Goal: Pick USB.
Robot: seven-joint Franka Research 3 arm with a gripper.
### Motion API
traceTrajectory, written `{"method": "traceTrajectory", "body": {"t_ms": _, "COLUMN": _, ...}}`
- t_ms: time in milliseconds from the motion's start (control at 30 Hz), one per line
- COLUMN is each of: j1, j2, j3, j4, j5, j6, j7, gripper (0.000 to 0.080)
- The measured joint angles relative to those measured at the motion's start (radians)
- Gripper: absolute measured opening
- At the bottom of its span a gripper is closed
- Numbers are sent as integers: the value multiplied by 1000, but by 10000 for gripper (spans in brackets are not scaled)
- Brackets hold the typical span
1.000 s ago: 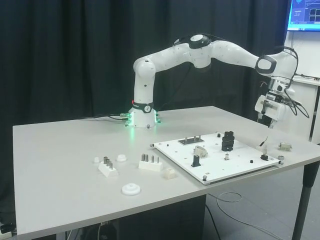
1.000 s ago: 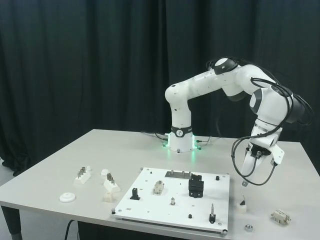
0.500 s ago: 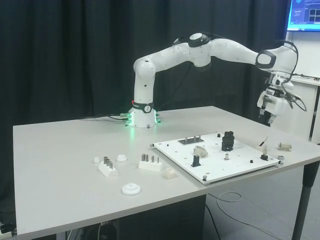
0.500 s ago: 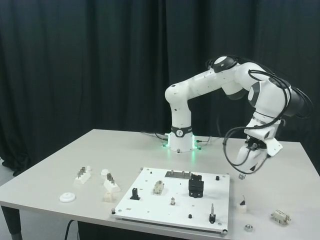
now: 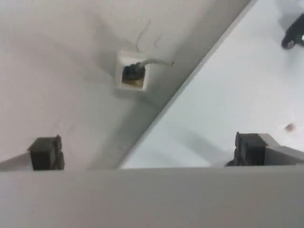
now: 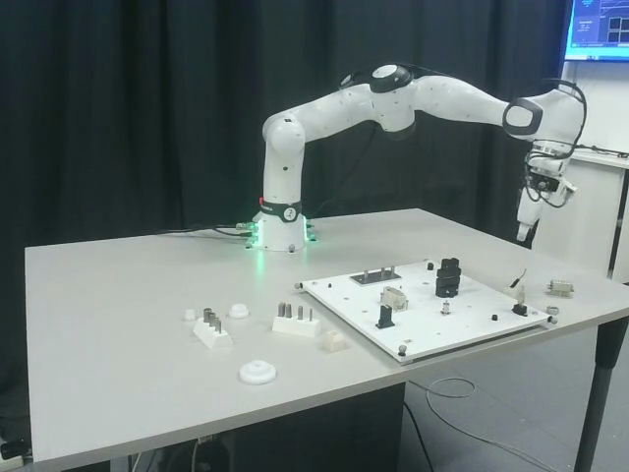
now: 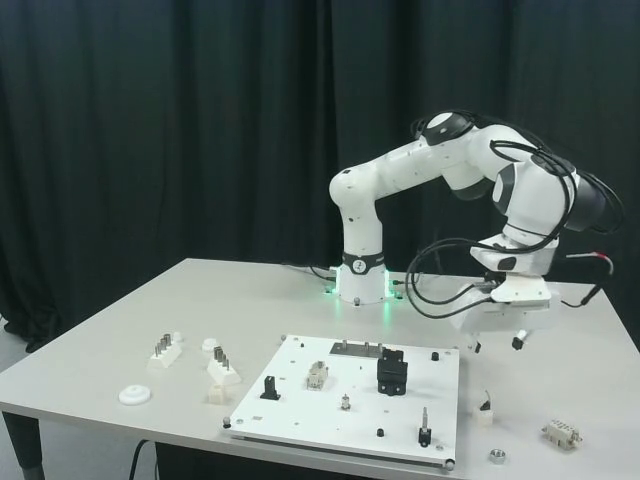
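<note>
The white arm (image 7: 440, 160) is reaching from its base near the desk's back edge out over the end of the desk (image 6: 118, 295) that lies beyond the white board (image 7: 350, 395). The tool (image 7: 497, 345) is hanging in the air above that end, well clear of the surface. In the wrist view its two black fingertips (image 5: 46, 153) are standing wide apart, with nothing between them.

The USB (image 5: 134, 71) is sitting plugged into a small white holder (image 5: 130, 76), with a short thin lead curling out of it. The holder is resting on the bare grey desk just beside the board's edge, near the board's front corner at that end. In the second room view the USB (image 7: 486, 405) is showing as a small upright piece in its holder, between the board and a small grey connector (image 7: 561, 433) lying nearer the desk's corner. The tool is standing apart from the USB, not touching it.

On the board, a black block (image 7: 390, 372) is standing near the middle. Towards the other end of the desk, small white fixtures with grey pins (image 7: 221, 366) are standing.
</note>
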Motion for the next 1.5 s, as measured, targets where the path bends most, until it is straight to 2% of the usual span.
{"method": "traceTrajectory", "body": {"t_ms": 333, "j1": -32, "j2": 1, "j3": 31, "j4": 0, "j5": 84, "j6": 0, "j7": 230, "gripper": 800}}
{"method": "traceTrajectory", "body": {"t_ms": 500, "j1": -58, "j2": 3, "j3": 53, "j4": 0, "j5": 108, "j6": -2, "j7": 322, "gripper": 800}}
{"method": "traceTrajectory", "body": {"t_ms": 867, "j1": -108, "j2": 5, "j3": 118, "j4": 0, "j5": 117, "j6": -3, "j7": 326, "gripper": 800}}
{"method": "traceTrajectory", "body": {"t_ms": 1200, "j1": -114, "j2": 8, "j3": 171, "j4": 3, "j5": 118, "j6": -2, "j7": 322, "gripper": 800}}
{"method": "traceTrajectory", "body": {"t_ms": 1500, "j1": -102, "j2": 37, "j3": 183, "j4": 9, "j5": 115, "j6": 16, "j7": 322, "gripper": 800}}
